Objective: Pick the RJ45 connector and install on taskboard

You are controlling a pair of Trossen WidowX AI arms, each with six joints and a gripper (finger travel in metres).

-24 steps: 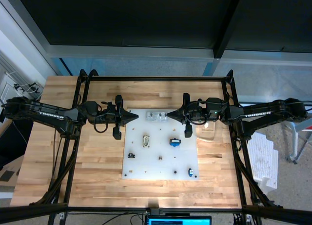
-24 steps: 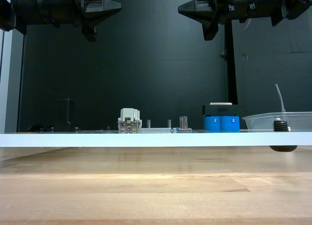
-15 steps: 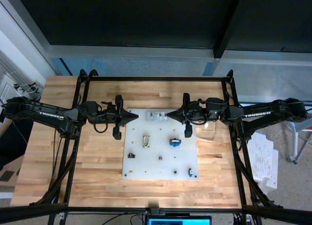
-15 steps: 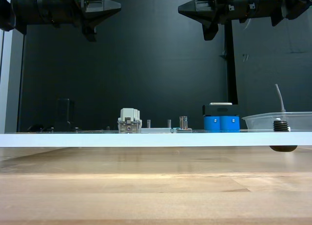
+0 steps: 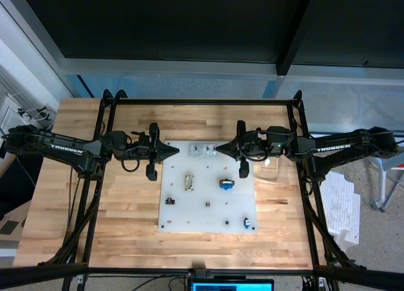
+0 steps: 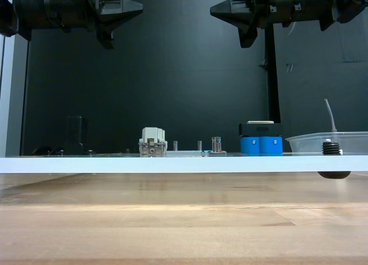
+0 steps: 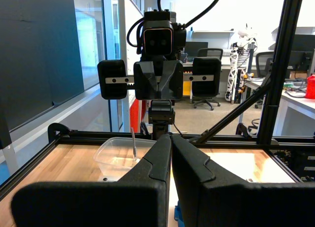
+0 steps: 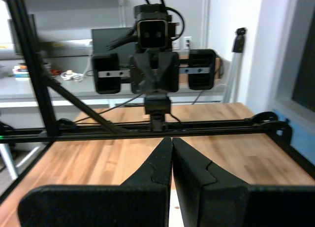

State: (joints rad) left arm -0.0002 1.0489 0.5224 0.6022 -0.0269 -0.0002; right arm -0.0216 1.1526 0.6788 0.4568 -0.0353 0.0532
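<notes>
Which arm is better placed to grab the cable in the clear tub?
Right, probably. The clear tub holding the cable sits by the right edge of the taskboard, below the right arm; the right claw hovers shut nearby. The left claw, also shut, hovers at its opposite edge.

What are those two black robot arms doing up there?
Nothing is being handled yet. The left gripper and the right gripper hang high over the table near the far end of the white taskboard, tips facing each other, both shut and empty. A clear tub with a grey cable in it sits by the board's right side.
</notes>
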